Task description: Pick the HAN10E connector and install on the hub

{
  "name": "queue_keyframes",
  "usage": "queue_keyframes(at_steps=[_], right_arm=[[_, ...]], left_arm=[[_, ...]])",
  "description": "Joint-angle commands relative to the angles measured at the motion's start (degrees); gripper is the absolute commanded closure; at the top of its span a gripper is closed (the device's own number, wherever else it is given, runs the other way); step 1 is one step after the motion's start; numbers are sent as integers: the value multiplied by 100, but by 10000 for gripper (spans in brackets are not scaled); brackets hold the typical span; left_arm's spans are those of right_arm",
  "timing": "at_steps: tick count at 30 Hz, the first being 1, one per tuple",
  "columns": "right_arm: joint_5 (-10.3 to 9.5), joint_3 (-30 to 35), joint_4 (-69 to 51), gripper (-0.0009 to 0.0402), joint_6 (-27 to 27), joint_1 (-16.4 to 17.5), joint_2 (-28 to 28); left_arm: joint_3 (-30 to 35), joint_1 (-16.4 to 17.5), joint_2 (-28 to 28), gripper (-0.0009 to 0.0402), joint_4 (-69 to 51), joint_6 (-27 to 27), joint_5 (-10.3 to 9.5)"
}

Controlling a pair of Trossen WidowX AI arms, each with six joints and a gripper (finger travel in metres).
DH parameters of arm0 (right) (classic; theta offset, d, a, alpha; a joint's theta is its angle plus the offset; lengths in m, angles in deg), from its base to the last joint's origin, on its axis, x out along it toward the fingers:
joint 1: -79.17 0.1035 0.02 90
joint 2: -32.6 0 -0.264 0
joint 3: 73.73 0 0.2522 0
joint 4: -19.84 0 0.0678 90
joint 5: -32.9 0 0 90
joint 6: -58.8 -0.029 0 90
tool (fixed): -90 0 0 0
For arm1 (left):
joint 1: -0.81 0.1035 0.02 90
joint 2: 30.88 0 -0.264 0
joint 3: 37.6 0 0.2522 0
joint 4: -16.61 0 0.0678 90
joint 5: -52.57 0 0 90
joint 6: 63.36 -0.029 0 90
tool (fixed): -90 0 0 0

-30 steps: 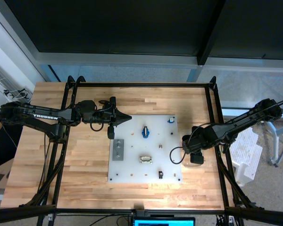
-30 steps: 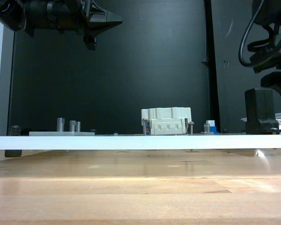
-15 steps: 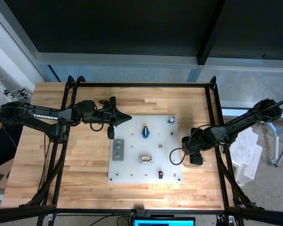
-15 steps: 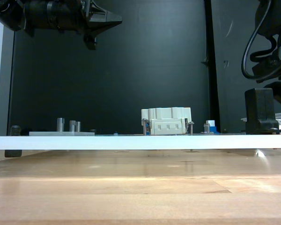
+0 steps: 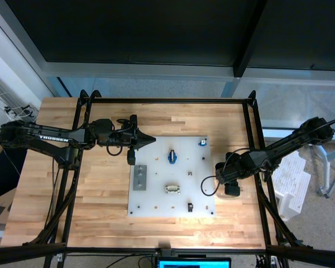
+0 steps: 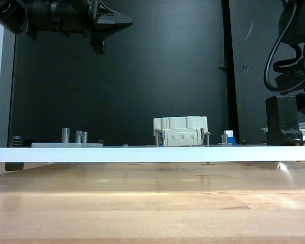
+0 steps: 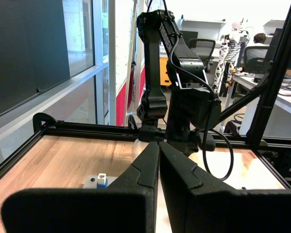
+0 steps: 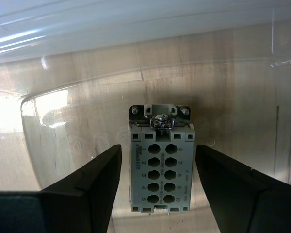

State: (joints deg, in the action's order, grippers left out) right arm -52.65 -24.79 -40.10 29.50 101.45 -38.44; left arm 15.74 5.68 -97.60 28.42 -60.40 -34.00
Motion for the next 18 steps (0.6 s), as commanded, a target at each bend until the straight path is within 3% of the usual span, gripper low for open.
queue_keyframes(at_steps=[1,18], right_arm=[[2,0,0,207,-4,4,0],[-2,90,-35,328,-2,13,17]], left_arm=[[2,2,-2,393,2,-2,2],[2,0,-2,393,2,-2,2]])
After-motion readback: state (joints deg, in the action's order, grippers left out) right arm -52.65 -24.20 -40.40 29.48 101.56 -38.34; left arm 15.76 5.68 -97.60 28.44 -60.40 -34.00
